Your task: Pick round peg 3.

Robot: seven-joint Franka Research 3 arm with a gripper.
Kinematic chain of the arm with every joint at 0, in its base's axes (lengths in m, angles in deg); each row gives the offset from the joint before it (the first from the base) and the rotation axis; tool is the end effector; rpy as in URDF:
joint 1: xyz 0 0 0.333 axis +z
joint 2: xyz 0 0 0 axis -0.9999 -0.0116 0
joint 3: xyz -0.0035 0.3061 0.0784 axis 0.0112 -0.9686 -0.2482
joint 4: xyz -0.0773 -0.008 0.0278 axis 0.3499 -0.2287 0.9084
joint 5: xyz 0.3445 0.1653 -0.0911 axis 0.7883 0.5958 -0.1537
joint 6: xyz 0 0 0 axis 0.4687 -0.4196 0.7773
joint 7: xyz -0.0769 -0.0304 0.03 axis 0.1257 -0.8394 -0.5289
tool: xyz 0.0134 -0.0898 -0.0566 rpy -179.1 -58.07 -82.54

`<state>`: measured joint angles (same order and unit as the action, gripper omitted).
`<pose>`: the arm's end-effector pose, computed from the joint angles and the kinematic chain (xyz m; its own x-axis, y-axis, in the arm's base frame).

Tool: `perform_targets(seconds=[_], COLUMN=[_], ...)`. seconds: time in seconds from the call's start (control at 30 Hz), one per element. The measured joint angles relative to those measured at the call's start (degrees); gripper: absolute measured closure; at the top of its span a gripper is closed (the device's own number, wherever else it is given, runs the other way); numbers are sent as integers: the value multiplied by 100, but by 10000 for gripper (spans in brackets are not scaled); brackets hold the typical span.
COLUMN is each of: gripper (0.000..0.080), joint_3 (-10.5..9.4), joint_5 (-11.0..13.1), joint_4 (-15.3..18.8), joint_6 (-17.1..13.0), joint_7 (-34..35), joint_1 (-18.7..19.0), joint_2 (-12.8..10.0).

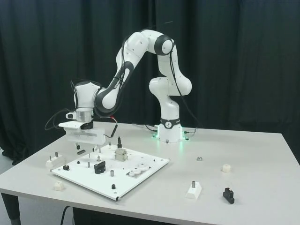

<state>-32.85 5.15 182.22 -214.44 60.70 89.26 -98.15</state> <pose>0.4518 -0.3403 0.2484 0.7004 -0.7125 0.0415 -0.7135 -0.7004 0.0161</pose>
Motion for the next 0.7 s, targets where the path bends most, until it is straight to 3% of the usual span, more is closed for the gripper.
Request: perform_targets(seconds=[0.33, 0.7], gripper=[4, 3], joint_3=[7, 9], joint_5=[-9, -22], joint_4=[-154, -216], joint_6=[307, 419], joint_7=[0, 0], joint_1=[5, 14], joint_2=[166, 295])
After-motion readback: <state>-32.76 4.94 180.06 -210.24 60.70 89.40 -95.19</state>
